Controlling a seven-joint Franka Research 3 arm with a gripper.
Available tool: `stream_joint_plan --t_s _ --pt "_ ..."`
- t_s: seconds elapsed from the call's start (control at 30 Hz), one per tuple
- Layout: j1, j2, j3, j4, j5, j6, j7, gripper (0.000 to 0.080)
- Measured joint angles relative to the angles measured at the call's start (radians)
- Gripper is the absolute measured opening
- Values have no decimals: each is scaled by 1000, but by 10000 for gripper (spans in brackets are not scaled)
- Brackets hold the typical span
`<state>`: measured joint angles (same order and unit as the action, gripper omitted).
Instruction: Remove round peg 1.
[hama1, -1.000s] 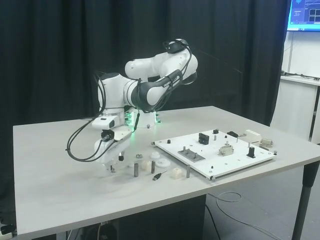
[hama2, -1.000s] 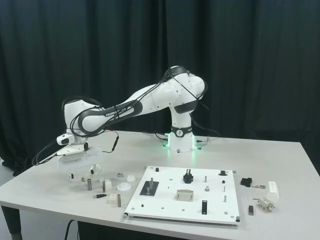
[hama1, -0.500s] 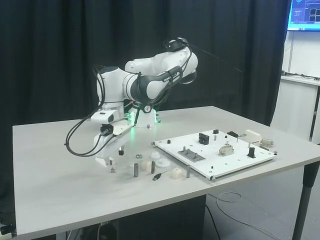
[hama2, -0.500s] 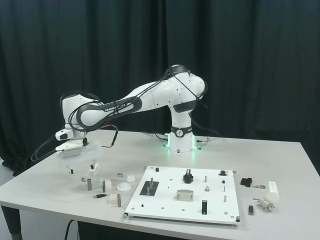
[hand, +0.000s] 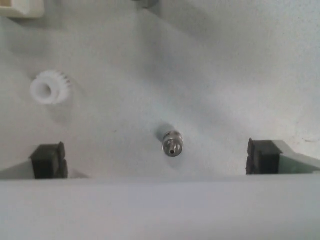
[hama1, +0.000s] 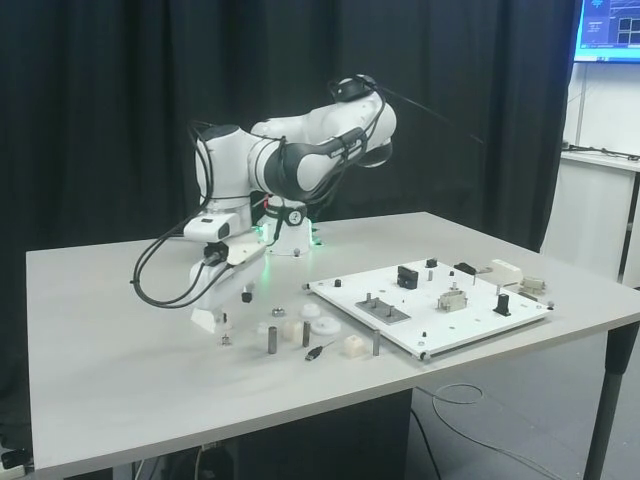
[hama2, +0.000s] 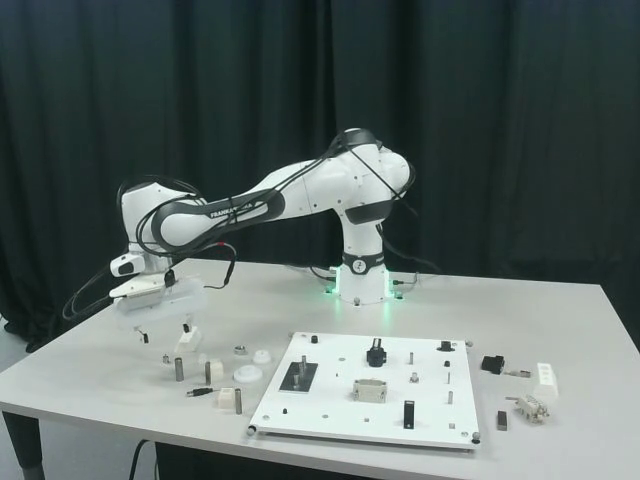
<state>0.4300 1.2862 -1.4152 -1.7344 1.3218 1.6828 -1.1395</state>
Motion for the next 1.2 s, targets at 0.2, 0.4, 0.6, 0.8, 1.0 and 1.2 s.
stream_joint_plan --t_s 0.2,0.4,0.6,0.8,1.0,1.2 --pt "2 1 -17 11 -14 -29 18 800" --pt "4 1 -29 18 -19 -46 26 800" --pt "5 2 -35 18 -19 -54 54 800" --pt "5 2 -37 19 -20 -57 73 800" --pt "7 3 -38 19 -20 -79 134 800" --pt "20 3 -44 25 -20 -138 202 800"
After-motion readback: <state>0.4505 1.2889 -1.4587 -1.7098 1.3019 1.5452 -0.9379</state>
